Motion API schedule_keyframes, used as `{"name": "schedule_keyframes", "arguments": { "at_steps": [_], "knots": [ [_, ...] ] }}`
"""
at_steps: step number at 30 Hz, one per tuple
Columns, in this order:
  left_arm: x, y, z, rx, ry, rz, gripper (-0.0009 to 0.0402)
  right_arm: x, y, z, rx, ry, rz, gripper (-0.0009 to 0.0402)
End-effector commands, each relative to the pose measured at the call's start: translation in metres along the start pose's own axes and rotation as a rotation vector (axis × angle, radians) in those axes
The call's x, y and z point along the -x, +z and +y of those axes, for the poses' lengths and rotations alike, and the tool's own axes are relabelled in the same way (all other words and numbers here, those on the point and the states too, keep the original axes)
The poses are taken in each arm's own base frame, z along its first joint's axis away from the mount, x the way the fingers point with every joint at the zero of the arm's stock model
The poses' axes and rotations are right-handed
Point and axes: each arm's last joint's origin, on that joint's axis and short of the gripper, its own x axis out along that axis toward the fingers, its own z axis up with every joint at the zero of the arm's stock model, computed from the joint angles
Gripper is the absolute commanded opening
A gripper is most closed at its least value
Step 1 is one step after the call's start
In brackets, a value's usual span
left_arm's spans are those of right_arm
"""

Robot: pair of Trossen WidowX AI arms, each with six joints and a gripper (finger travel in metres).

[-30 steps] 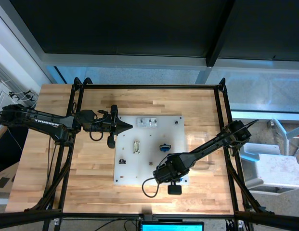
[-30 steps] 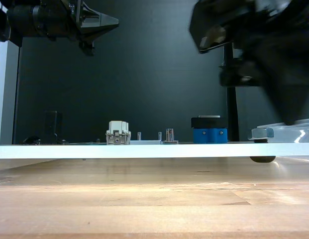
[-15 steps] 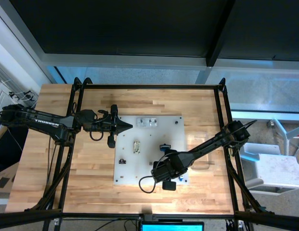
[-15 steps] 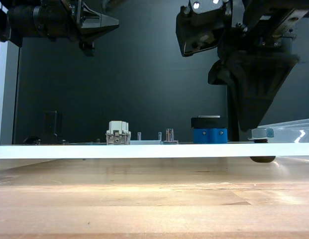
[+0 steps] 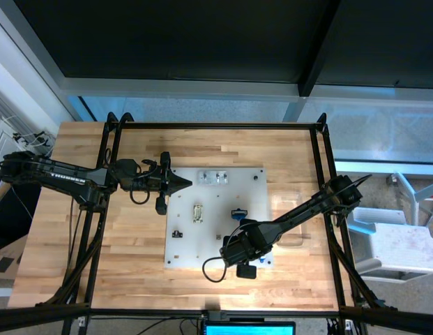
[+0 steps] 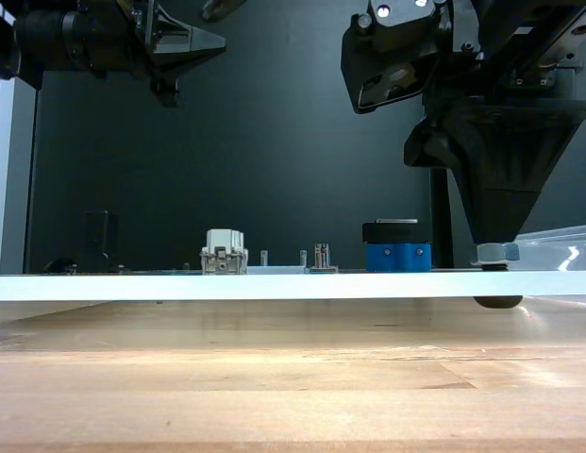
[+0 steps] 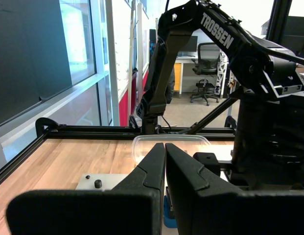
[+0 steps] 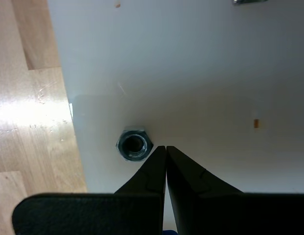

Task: Pick the M12 fastener and fasten on the M12 threads

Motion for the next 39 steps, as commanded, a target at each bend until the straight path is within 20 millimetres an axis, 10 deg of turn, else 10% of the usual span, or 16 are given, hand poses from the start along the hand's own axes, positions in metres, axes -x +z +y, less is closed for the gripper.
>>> {"name": "schedule_keyframes", "arguments": {
  "at_steps": [1,13,39],
  "knots": [
    [0.000,0.000,0.000,0.000,0.000,0.000,0.0000,-0.001,0.000,0.000,-0.002,-0.002,0.001,0.0000],
    [0.000,0.000,0.000,0.000,0.000,0.000,0.0000,0.005,-0.005,0.010,0.118,0.337,0.164,0.0000],
    [0.000,0.000,0.000,0.000,0.000,0.000,0.0000,-0.002,-0.001,-0.001,0.026,-0.010,0.010,0.0000]
  ]
}}
